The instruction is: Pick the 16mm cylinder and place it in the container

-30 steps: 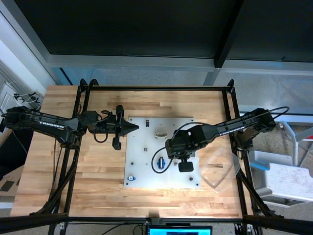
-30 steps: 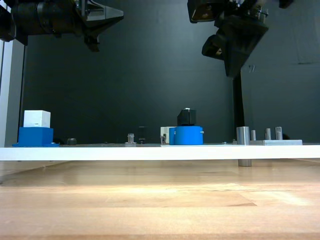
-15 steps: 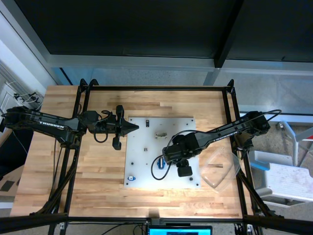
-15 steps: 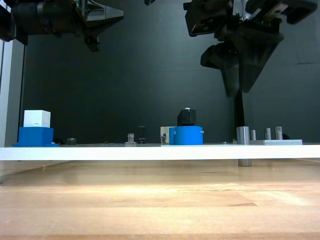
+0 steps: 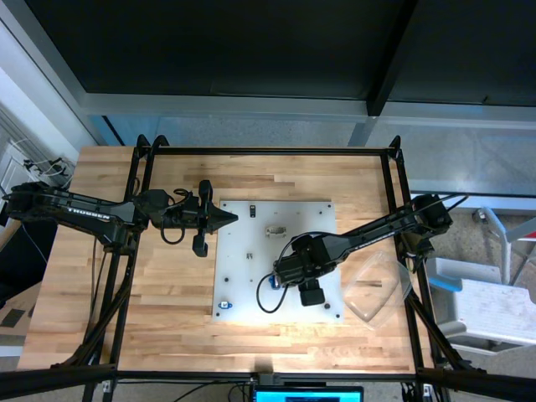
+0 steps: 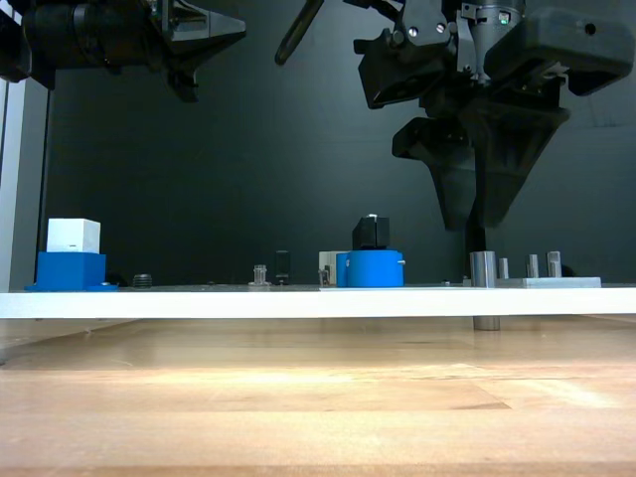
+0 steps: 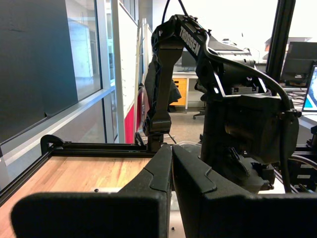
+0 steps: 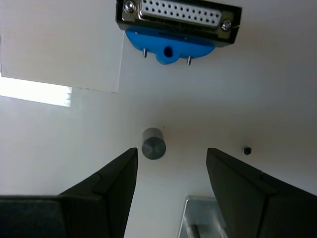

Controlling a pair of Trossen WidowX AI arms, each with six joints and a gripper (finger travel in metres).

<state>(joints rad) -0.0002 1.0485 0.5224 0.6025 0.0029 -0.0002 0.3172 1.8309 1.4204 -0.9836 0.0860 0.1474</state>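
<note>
While left gripper (image 5: 229, 216) sits parked at the board's (image 5: 243, 285) left edge, fingers (image 7: 154, 184) pressed together, right gripper (image 8: 171, 152) hangs spread over upright 16mm cylinder (image 8: 153, 144); peg lies between its fingers, nearer one.

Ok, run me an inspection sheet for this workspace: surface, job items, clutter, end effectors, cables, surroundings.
Surface: wooden table carrying a white board.
Job's things: small grey peg standing upright on the board; clear tray on the table right of the board.
Clutter: blue connector, blue round part, white cube on a blue base.
End effectors: left end effector shut, raised beside the board's far left corner; right end effector open, above the peg, not touching it.
Cables: black loop under the right arm.
Surroundings: black frame around the table.
</note>
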